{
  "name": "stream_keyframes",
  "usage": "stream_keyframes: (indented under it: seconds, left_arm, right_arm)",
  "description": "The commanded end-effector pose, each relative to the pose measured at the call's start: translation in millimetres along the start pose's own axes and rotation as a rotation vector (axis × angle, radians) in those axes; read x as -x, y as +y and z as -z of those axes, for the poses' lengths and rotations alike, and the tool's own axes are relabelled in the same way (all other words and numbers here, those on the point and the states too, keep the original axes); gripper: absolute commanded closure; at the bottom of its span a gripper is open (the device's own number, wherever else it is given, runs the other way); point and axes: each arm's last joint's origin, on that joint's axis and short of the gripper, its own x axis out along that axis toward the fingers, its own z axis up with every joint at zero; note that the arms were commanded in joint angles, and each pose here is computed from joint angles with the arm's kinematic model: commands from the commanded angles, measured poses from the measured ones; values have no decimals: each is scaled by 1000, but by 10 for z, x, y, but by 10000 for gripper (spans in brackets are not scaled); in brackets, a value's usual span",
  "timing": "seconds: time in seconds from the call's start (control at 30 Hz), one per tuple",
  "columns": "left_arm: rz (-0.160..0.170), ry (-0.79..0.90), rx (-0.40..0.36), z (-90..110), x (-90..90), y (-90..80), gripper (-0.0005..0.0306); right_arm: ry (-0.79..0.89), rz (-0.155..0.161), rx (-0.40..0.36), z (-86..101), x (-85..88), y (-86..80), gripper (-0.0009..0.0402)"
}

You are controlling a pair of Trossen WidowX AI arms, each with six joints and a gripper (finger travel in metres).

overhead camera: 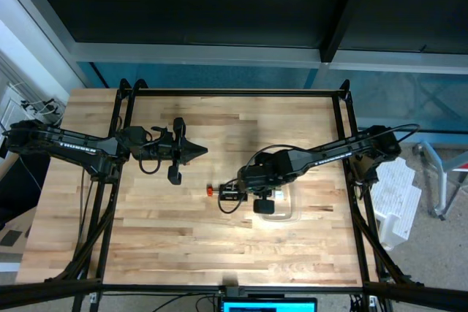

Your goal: Pick the rca connector and install on the hub

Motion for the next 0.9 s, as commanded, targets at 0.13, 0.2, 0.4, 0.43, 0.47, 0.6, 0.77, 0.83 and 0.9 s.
stream_keyframes:
  seconds: [0.13,0.2,0.4,0.43,0.47,0.6,0.77,0.83,0.9]
  left_arm:
    - [0,0,0,-1,-1,0,300]
    - [0,0,0,-1,-1,0,300]
    - [0,0,0,-1,-1,0,300]
    - [0,-1,0,-2,0,0,300]
    - [0,0,0,-1,-1,0,300]
    - [0,0,0,-1,-1,0,300]
    - [0,-1,0,-2,0,0,300]
    - [0,0,0,-1,-1,0,300]
    - [0,-1,0,-2,0,0,300]
  right_arm:
    - [-4,3,-8,-178,-86,6,393]
    - [-4,4,-10,-227,-117,9,393]
    - [-11,4,-10,-345,-160,10,393]
    - [-12,4,-7,-357,-167,11,393]
    - [-10,5,-6,-370,-188,11,393]
    - [-6,7,-10,-393,-234,0,393]
    - [-1,9,-10,-388,-241,-2,393]
    - [-1,9,-10,-388,-241,-3,393]
    - [3,10,-10,-384,-244,-5,393]
